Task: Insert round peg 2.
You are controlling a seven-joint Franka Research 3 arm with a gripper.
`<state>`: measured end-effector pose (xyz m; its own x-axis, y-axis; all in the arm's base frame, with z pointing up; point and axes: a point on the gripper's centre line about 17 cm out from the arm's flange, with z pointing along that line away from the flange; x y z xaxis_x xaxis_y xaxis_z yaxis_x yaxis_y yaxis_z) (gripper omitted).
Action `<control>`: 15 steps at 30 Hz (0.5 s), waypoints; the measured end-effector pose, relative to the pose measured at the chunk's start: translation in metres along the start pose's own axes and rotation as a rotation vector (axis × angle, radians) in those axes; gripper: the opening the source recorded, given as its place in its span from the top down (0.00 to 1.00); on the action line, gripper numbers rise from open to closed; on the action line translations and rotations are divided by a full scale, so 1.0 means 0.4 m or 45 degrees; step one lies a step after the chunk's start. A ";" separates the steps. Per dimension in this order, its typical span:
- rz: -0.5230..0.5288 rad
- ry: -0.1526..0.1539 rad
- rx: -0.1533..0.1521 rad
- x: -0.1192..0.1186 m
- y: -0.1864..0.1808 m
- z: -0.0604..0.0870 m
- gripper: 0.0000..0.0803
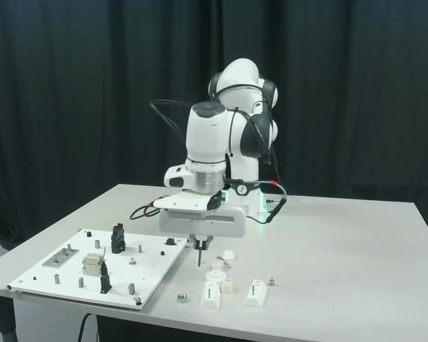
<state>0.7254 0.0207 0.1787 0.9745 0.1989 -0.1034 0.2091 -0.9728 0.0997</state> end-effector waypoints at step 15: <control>-0.012 -0.011 -0.007 -0.004 0.011 0.014 0.93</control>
<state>0.7245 0.0154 0.1737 0.9719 0.2067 -0.1130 0.2185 -0.9702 0.1043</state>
